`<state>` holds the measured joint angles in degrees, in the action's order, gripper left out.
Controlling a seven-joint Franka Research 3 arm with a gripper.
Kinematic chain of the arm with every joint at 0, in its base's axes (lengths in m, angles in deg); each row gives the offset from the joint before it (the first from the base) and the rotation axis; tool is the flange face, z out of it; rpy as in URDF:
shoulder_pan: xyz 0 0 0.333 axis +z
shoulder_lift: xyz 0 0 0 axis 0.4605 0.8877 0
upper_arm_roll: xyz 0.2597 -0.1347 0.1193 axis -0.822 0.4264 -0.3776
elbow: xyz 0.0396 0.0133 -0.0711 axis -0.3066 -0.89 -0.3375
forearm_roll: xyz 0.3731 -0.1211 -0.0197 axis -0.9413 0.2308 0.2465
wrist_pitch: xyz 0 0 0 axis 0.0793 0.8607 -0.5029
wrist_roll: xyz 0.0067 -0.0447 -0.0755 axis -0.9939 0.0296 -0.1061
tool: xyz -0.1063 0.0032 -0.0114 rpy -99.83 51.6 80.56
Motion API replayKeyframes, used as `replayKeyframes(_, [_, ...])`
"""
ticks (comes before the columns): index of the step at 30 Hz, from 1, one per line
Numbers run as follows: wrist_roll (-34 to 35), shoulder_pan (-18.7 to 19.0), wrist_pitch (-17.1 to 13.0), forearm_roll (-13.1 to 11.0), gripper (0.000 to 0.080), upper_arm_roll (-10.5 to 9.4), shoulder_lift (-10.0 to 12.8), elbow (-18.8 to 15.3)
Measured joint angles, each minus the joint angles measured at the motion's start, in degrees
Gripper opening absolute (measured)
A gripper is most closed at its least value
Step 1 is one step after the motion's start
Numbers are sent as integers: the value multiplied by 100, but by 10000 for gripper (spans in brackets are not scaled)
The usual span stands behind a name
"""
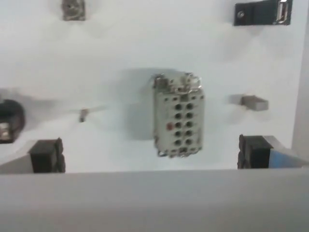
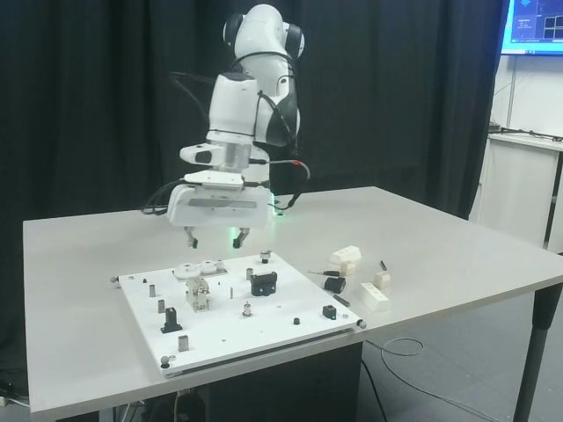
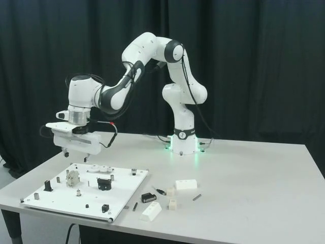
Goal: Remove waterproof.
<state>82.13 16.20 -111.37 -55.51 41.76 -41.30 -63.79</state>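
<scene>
- Wrist view, centre of the frame: we see a grey multi-pin connector (image 1: 178,116) sitting on the white board (image 1: 120,58). This looks to us like the task's thing, though we cannot say for sure that it is the waterproof part.
- Our pincer (image 2: 215,236) hangs in the air above the far edge of the board, in the left-centre of the first room view. Its two fingers stand clearly apart, with nothing between them and nothing touching them.
- In the second room view the pincer (image 3: 74,155) is at the left of the frame, above the board's far left part. The connector (image 3: 73,179) lies just below it, apart from it.
- In the first room view the connector (image 2: 198,294) stands on the board left of centre, below the pincer, with a black block (image 2: 263,283) beside it to the right.
- Other small fittings are fixed to the board; in the wrist view we see a black bracket (image 1: 262,13) at the upper right and a black clip (image 1: 47,155) at the lower left.
- On the grey table (image 2: 440,229), right of the board, lie several loose white blocks (image 2: 345,258) and a small black piece (image 2: 333,284).
- We see no container holding anything.
</scene>
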Motion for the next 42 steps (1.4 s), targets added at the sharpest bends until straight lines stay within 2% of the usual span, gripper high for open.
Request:
replayKeyframes(11, [-913,-248,-143,-685,800,59,447,295])
replayKeyframes(18, [-1194,-344,-149,-996,800,59,658,427])
replayKeyframes(26, [-1340,-395,-149,-1143,800,59,798,459])
replayKeyframes(42, [-1368,-413,-142,-1178,800,58,976,545])
